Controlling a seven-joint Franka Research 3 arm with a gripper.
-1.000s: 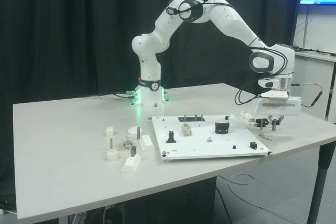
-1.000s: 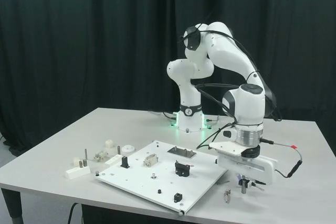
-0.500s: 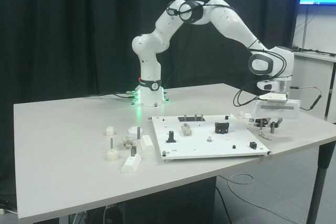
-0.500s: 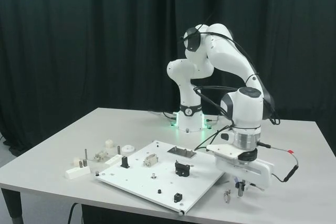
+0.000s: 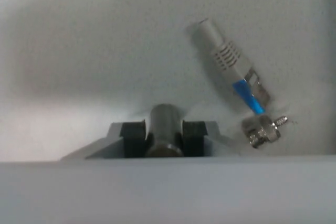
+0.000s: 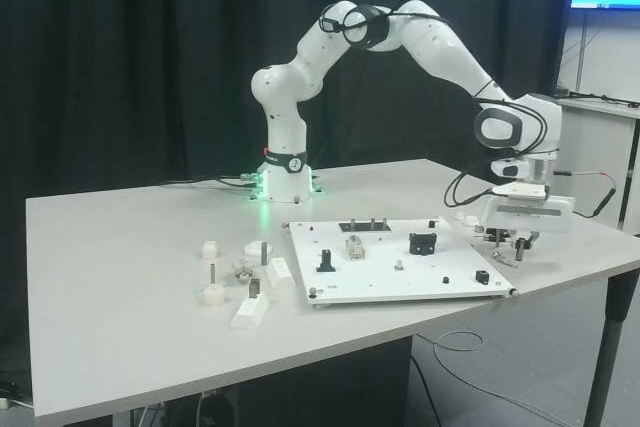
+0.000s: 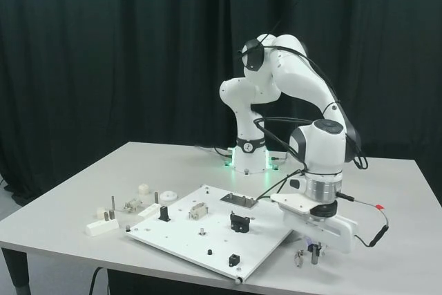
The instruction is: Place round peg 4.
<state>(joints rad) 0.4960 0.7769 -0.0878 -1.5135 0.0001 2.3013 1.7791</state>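
In the wrist view a grey round peg [image 5: 164, 128] stands upright between two black finger pads [image 5: 134, 138]. My gripper [image 5: 164, 140] is shut on it. The room views show the gripper [image 6: 516, 240] [image 7: 314, 249] low over the grey table, just off the edge of the white assembly board [image 6: 400, 277] [image 7: 207, 236] on the side away from the loose parts. The peg's lower end [image 7: 314, 256] hangs close to the table top. Whether it touches the table is hidden.
A grey cable plug [image 5: 230, 64] and a small metal connector [image 5: 261, 131] [image 7: 298, 258] lie on the table beside the peg. The board carries black fixtures [image 6: 424, 243] and short pegs. White blocks with pegs [image 6: 250, 309] [image 7: 102, 226] lie beyond the board's far side.
The gripper has shifted a little towards the board and sunk slightly, and the wrist has turned. The peg stays held between the fingers.
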